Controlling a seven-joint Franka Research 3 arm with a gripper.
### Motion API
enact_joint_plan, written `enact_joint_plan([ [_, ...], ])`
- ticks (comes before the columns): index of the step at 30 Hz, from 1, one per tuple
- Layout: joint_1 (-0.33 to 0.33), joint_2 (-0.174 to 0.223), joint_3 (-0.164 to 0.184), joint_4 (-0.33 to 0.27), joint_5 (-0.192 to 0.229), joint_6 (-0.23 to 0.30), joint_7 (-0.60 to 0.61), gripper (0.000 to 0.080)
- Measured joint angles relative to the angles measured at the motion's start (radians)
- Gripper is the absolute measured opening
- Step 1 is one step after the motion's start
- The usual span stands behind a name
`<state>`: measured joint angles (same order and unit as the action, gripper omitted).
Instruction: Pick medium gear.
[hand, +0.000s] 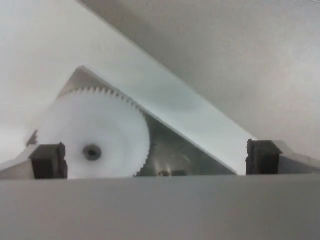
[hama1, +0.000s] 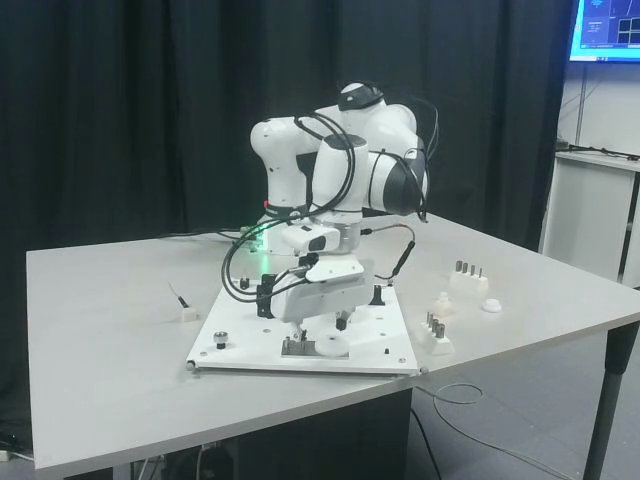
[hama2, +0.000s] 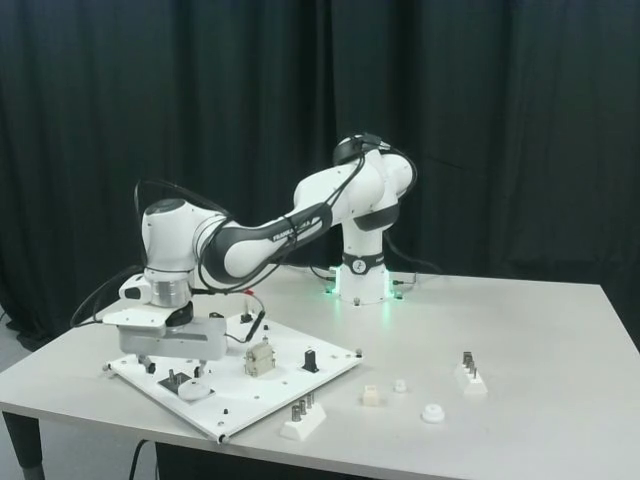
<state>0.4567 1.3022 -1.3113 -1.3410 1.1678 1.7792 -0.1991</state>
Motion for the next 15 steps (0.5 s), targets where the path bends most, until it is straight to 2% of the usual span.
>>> enact_joint_plan([
  [6, 0.001, -0.001, -0.024, 0.017, 0.000, -0.042, 0.007, 0.0800],
  [15, 0.002, -0.001, -0.034, 0.033, 0.000, -0.066, 0.023, 0.0800],
])
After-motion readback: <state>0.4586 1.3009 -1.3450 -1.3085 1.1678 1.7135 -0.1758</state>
